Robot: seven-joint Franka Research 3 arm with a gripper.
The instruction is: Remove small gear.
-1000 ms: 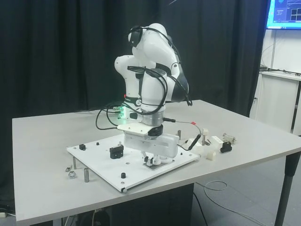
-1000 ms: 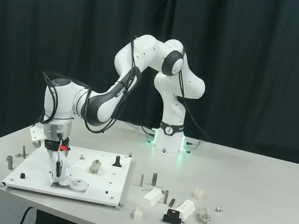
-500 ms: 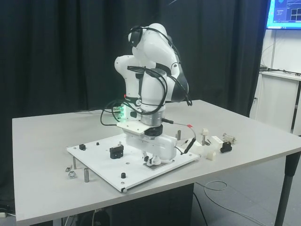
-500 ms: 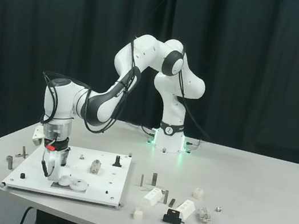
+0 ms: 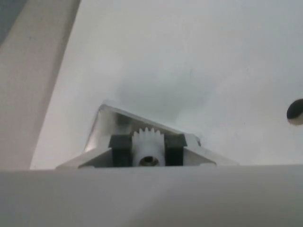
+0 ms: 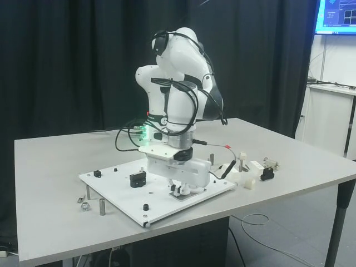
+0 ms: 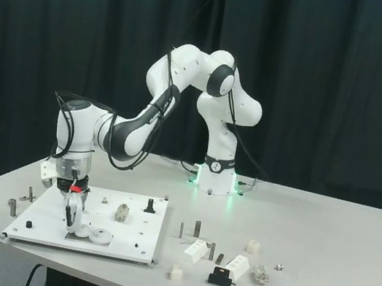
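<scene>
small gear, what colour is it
White; the small gear shows best in the wrist view, between the black fingers.

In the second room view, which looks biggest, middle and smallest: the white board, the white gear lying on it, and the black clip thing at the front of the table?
Largest to smallest, as they look in that view:
1. The flat white board.
2. The round white gear lying on it.
3. The small black clip part.
The last two look nearly alike, and the clip sits nearer the camera, so their order is unsure.

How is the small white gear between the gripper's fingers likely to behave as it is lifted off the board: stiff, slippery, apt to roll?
The small gear looks like rigid moulded plastic, so it should probably stay stiff and feel light. Its teeth sit against the black pads, which likely limits slipping. Being round, it could roll if dropped on the white board. The gripper appears closed on it.
</scene>
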